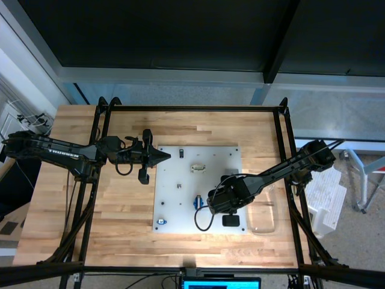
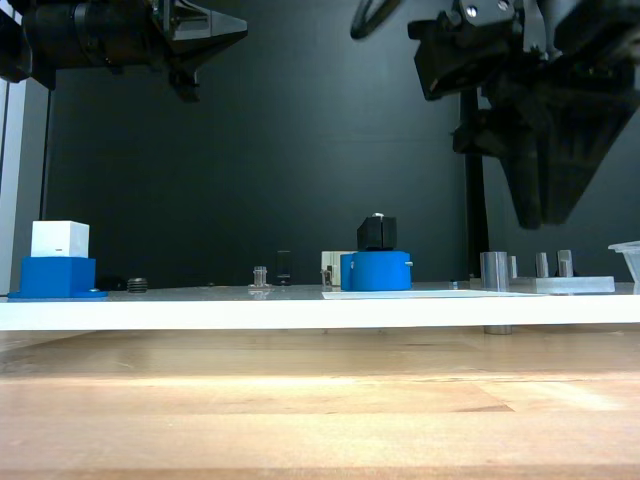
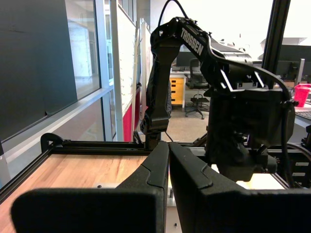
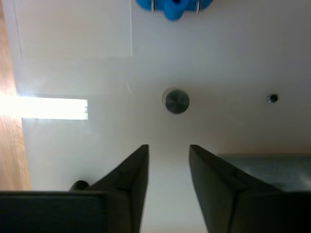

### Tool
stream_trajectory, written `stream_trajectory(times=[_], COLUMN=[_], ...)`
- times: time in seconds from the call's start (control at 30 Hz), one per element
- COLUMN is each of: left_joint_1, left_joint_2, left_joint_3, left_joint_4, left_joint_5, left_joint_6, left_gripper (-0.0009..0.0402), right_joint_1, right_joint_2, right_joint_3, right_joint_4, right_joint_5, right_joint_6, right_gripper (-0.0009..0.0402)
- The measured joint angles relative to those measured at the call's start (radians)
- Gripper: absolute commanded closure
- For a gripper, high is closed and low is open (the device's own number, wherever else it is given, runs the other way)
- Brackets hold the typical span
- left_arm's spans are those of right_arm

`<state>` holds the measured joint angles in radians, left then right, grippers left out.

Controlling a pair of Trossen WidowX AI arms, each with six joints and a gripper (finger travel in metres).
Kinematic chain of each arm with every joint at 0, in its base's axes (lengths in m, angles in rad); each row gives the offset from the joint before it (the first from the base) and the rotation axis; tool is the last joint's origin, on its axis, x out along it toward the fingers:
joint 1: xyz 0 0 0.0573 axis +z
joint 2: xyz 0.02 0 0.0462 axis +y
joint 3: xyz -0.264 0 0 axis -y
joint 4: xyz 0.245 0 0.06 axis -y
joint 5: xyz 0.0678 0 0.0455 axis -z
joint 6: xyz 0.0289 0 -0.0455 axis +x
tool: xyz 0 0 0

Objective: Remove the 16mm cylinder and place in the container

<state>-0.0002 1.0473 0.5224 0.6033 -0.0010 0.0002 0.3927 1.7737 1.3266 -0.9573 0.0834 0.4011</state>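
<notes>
The 16mm cylinder (image 4: pixel 177 102) stands upright in the white board (image 4: pixel 233 58), seen end-on as a small grey disc; in the low view the cylinder (image 2: pixel 495 272) rises from the board's right part. My right gripper (image 4: pixel 167 146) hangs open above it, pointing down, with the cylinder just ahead of its fingertips and nothing between them. The high view shows the right gripper (image 1: pixel 218 201) over the board's right half, covering the cylinder. The container (image 1: pixel 263 217) is a clear tray lying right of the board. My left gripper (image 1: pixel 161 155) is shut, hovering by the board's far left corner.
A blue connector (image 4: pixel 170 6) sits beyond the cylinder, and a flat grey metal block (image 4: pixel 272 167) lies beside the right fingers. A blue base with a white cube (image 2: pixel 58 262) stands at the board's near left. A black frame rail (image 1: pixel 283 156) runs between board and right arm base.
</notes>
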Motion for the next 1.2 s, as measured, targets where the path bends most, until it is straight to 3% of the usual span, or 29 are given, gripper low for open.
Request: stream_trajectory(times=[0.13,0.3,1.2], left_joint_1=[0.000,0.000,0.000], left_joint_2=[0.000,0.000,0.000], left_joint_3=[0.000,0.000,0.000], left_joint_4=[0.000,0.000,0.000], left_joint_5=[0.000,0.000,0.000], left_joint_6=[0.000,0.000,0.000], left_gripper=[0.0393,0.0393,0.0393], right_joint_1=[-0.002,-0.006,-0.020], right_joint_2=[0.000,0.000,0.116], right_joint_3=[0.018,0.021,0.014], right_joint_4=[0.000,0.002,0.115], right_joint_5=[0.027,0.029,0.029], right_joint_6=[0.001,0.010,0.009], right_gripper=[0.0208,0.0188,0.0190])
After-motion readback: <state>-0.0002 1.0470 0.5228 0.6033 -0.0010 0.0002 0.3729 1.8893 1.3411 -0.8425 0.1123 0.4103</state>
